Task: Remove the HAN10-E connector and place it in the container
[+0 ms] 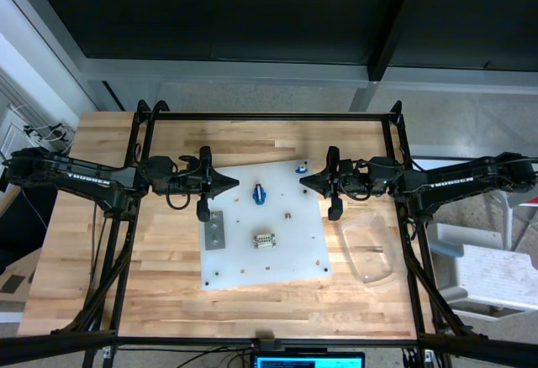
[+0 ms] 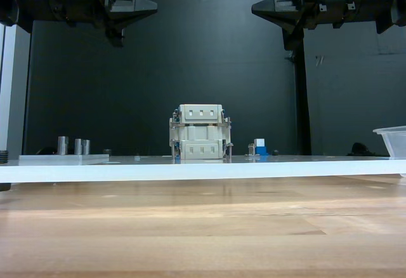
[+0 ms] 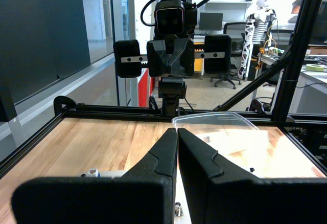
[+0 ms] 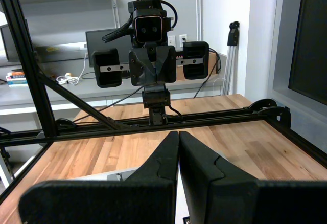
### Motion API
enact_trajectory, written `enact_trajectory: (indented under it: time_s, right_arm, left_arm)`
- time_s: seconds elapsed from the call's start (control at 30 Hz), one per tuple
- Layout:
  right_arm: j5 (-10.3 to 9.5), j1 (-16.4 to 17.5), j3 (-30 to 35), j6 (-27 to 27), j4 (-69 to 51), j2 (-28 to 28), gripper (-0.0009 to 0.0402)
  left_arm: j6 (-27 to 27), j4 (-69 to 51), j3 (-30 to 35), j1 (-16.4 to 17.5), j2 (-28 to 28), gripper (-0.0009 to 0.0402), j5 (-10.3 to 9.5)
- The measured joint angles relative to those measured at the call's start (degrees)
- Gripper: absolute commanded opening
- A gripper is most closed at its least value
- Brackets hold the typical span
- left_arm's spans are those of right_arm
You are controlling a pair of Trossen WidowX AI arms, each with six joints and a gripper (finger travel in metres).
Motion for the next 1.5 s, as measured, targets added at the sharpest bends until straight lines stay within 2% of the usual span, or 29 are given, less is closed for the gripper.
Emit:
enact_trajectory:
  time_s: [0.57,0.7,0.93,1.07,1.17,1.27,1.5]
  right_arm:
    - [-0.57,0.3,0.8,0.7,-1.2,0.0,0.0]
    - [-3.26,0.3,1.8,3.0,-3.2,0.0,0.0]
    - [-3.72,0.4,11.4,2.1,-22.1,1.5,0.0]
    - [-4.85,0.5,17.4,1.6,-30.4,3.5,0.0]
    - [-5.22,0.7,22.3,1.5,-36.8,5.5,0.0]
    - [-7.58,0.8,27.6,1.2,-42.8,7.9,0.0]
    - [-7.98,1.6,39.1,-1.9,-56.7,14.8,0.0]
  left_arm:
    - [0.0,0.0,0.0,0.0,0.0,0.0,-0.02]
    - [0.0,0.0,0.0,0.0,0.0,0.0,-0.02]
    - [0.0,0.0,0.0,0.0,0.0,0.0,-0.02]
    - [0.0,0.0,0.0,0.0,0.0,0.0,-0.02]
    - [0.0,0.0,0.0,0.0,0.0,0.0,-0.02]
    - [0.0,0.0,0.0,0.0,0.0,0.0,-0.02]
    - [0.0,0.0,0.0,0.0,0.0,0.0,-0.02]
